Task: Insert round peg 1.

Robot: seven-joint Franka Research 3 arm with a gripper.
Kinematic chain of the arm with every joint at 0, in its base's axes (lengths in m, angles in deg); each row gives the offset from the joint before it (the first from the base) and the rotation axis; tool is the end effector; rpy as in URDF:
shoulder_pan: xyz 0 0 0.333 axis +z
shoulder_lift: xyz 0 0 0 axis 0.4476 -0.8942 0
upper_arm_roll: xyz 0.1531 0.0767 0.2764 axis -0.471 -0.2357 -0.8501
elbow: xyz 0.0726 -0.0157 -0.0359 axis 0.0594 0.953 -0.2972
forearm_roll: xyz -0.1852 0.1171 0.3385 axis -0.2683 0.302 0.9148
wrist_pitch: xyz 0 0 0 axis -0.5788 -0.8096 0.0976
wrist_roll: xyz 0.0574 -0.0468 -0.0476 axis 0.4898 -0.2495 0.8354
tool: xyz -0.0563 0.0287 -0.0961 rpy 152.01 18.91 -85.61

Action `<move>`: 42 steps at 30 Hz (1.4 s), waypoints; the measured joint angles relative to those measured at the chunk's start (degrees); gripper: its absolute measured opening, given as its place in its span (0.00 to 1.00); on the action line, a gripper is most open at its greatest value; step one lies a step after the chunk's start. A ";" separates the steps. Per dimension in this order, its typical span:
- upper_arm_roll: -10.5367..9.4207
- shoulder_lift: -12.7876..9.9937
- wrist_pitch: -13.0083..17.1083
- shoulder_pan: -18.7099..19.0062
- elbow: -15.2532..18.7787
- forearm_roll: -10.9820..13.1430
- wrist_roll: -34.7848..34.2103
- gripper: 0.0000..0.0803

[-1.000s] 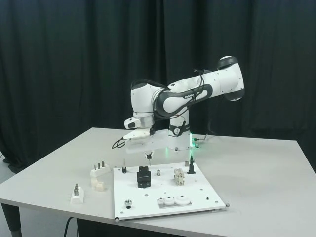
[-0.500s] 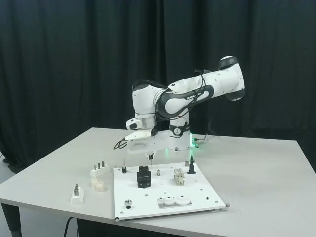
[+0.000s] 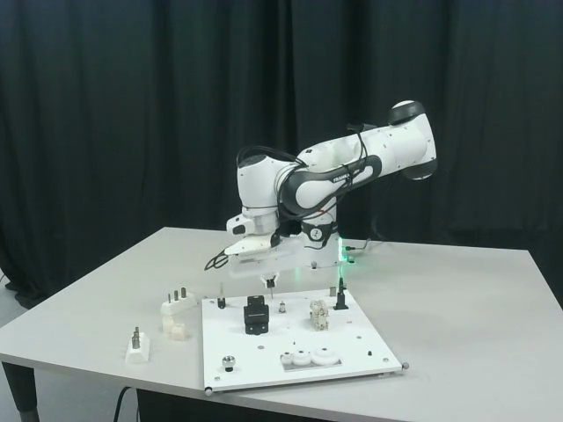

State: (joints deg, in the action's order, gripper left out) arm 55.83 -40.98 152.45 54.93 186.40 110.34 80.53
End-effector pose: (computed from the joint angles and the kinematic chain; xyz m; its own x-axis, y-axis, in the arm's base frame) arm 0.4248 -0.0647 0.2273 0.9173 -0.3788 -0.1230 -0.3864 -0.9212 -0.0445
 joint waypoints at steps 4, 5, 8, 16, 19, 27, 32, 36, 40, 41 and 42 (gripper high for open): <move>-0.33 0.03 0.00 0.08 0.17 0.05 -0.05 0.02; -0.42 0.05 0.00 0.12 0.23 0.06 -0.06 0.02; -0.60 0.08 0.00 0.30 0.45 0.15 -0.09 0.02; -0.74 0.52 -0.10 1.02 1.23 0.24 -0.23 0.02; -0.74 0.59 -0.31 1.29 1.46 0.24 -0.30 0.02; -0.73 0.59 -0.69 1.82 1.88 0.24 -1.01 0.02; -0.70 0.59 -0.69 1.92 1.96 0.24 -1.38 0.02; -0.69 0.58 -0.63 1.99 1.98 0.24 -1.63 0.02; -0.69 0.58 -0.57 2.04 1.99 0.24 -1.75 0.02; -0.69 0.58 -0.54 2.05 1.99 0.24 -1.79 0.02; -0.69 0.58 -0.50 2.06 1.99 0.24 -1.82 0.02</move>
State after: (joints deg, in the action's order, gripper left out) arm 55.14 -40.39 151.95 56.99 188.39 110.58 78.71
